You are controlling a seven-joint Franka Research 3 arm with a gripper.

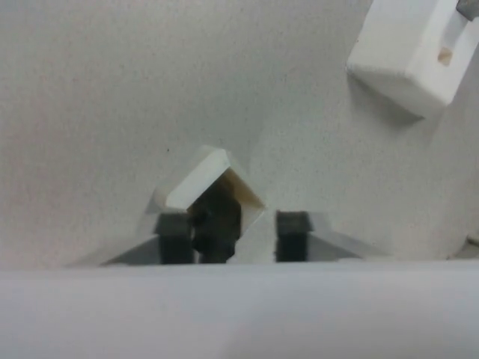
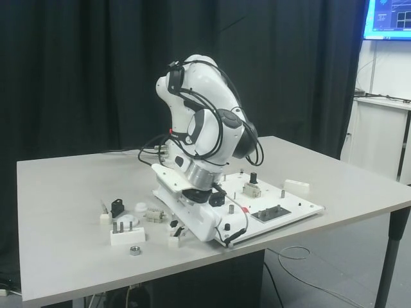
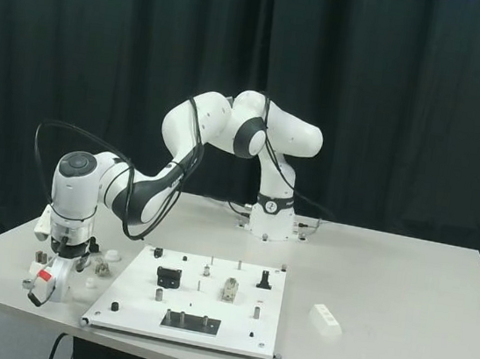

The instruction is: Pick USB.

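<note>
While the arm reached low over the table's near-left corner, the gripper [image 1: 232, 235] stood spread, its black fingers [image 1: 174, 235] apart and pinching nothing. The USB part [image 1: 206, 187], a small white block with a dark plug end, lay on the grey table [image 1: 90, 112] between the fingertips but skewed and crowding one finger. Likely risk: closing from here could catch a corner, twisting or pushing the piece out instead of clamping it. A second white block [image 1: 408, 52] sat well apart. The white assembly board [image 3: 206, 303] was beside the gripper; a sideways drift could bump it.
</note>
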